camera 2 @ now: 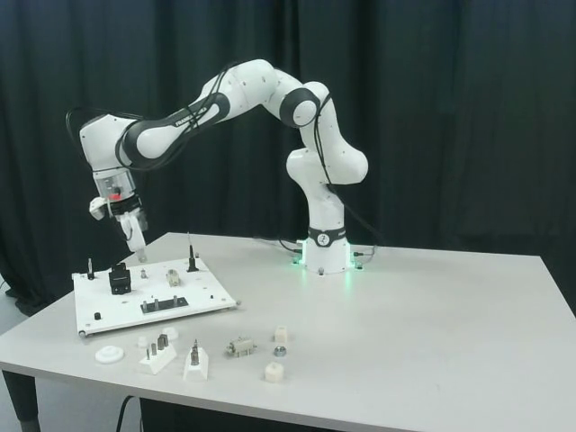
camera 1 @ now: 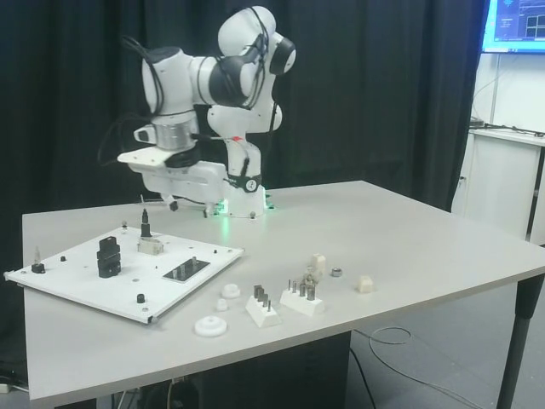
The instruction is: Pick waterproof.
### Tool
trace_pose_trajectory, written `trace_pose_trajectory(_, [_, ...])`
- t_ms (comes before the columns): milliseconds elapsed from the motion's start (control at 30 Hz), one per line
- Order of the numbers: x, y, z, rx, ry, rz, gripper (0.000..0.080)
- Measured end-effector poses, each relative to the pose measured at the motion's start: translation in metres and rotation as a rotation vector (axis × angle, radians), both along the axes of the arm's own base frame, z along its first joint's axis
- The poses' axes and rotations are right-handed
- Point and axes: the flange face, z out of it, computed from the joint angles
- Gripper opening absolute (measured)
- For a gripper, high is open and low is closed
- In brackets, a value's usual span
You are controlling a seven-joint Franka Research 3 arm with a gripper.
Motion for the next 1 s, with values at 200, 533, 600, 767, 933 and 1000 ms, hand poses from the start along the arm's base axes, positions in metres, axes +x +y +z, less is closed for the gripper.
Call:
trace_pose_trajectory(200, [0.012,0.026,-0.009,0.022,0.024,-0.017,0.08])
trace_pose_trajectory(533, [0.024,0.073,-0.035,0.082,0.047,0.002,0.08])
trace_pose_trajectory(600, [0.026,0.082,-0.041,0.091,0.051,0.009,0.08])
trace_pose_trajectory(767, [0.03,0.105,-0.056,0.109,0.054,0.013,0.08])
trace_pose_trajectory(933, [0.031,0.13,-0.07,0.119,0.051,0.027,0.08])
trace_pose_trajectory(1000, [0.032,0.14,-0.075,0.12,0.046,0.035,0.08])
